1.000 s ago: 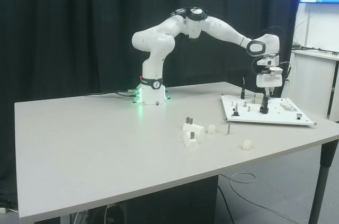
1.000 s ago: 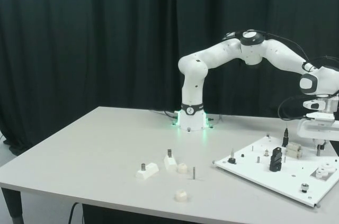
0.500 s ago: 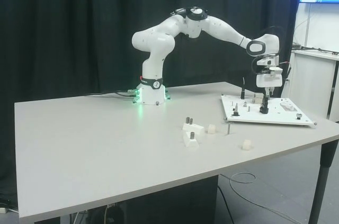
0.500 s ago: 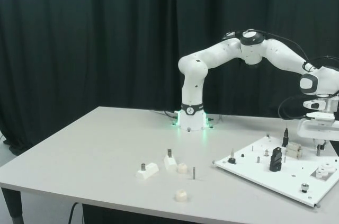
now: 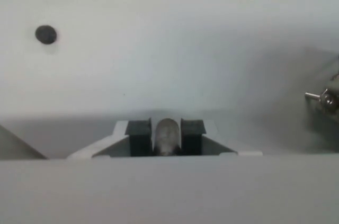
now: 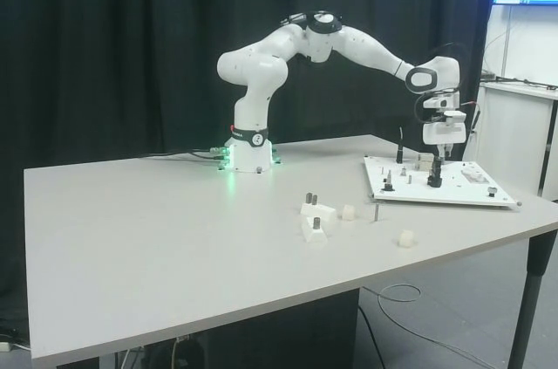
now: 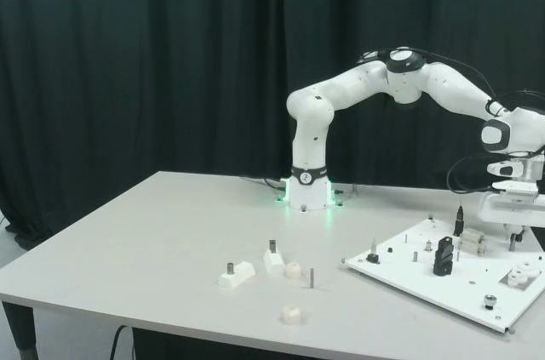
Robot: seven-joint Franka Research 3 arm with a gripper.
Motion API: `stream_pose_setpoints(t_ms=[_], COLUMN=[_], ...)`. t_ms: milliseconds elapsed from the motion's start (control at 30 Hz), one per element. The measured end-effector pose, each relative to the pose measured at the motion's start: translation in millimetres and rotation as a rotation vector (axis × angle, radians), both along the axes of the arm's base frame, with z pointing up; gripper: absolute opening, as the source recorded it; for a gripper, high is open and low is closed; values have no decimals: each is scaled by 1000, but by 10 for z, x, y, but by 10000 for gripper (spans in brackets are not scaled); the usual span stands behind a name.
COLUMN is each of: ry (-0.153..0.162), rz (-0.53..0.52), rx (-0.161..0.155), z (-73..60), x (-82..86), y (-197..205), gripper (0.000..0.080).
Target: Insert round peg 3.
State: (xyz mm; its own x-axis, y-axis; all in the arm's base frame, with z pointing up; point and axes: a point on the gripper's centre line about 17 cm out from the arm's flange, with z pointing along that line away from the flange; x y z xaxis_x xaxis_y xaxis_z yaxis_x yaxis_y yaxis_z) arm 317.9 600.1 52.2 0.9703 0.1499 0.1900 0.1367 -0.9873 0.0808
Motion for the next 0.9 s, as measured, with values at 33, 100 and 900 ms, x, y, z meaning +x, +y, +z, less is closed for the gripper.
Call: stream_pose_setpoints(t_ms=[33,100,900], ry=[-1,0,5], rz=[0,0,-30], rx=[1,2,2], z=[0,0,-3], x=[4,7,86], y=[0,0,-110], gripper=[113,113,750])
